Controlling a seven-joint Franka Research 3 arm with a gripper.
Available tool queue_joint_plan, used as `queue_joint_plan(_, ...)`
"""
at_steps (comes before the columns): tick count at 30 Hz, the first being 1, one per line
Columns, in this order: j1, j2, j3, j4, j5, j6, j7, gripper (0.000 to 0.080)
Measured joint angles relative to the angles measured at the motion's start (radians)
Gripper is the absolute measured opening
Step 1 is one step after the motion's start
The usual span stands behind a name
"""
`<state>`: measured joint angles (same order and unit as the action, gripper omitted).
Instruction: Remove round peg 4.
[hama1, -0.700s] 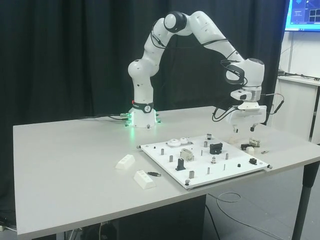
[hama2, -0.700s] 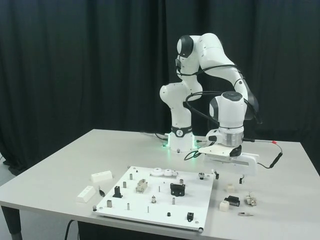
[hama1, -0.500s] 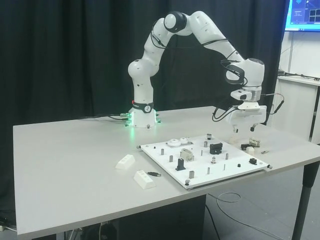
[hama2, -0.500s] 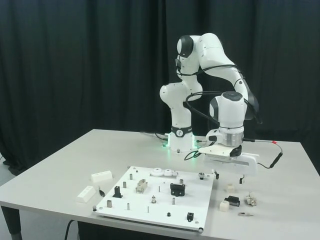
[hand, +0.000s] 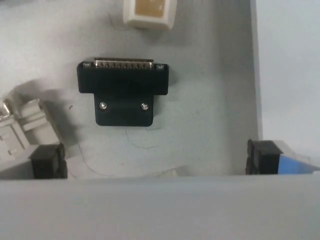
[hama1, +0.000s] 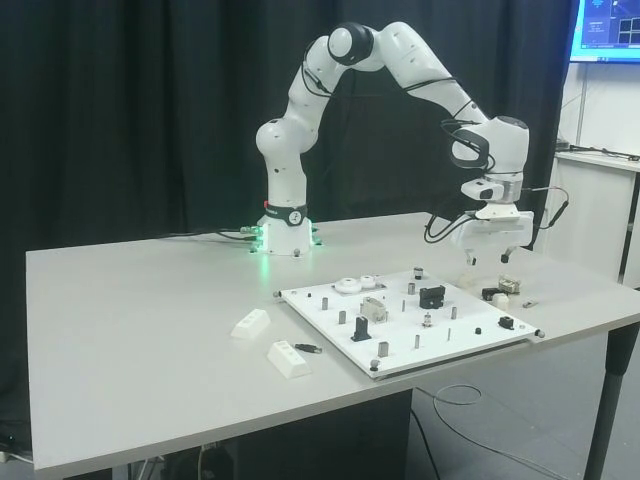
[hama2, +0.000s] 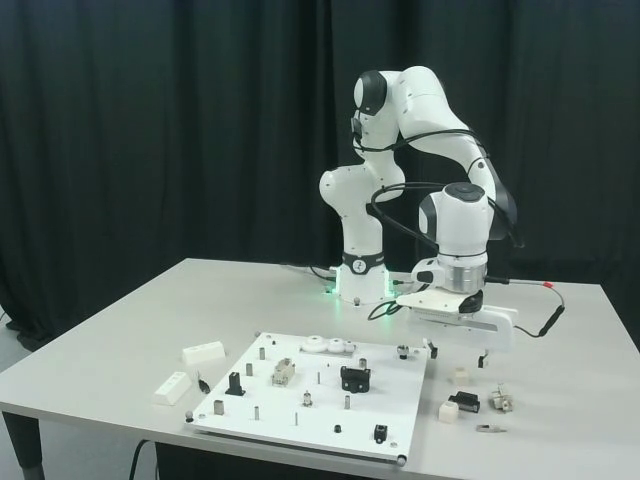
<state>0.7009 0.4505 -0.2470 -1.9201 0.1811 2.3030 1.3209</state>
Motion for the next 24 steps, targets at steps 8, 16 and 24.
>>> queue_joint_plan(8,0.000,0.000,-0.001,0.001,-0.009,0.001,0.000,0.0800)
queue_joint_plan(16,0.000,0.000,-0.002,0.004,-0.012,0.002,0.000,0.0800)
queue_joint_plan(24,0.000,0.000,-0.004,0.007,-0.013,0.002,0.000,0.0800)
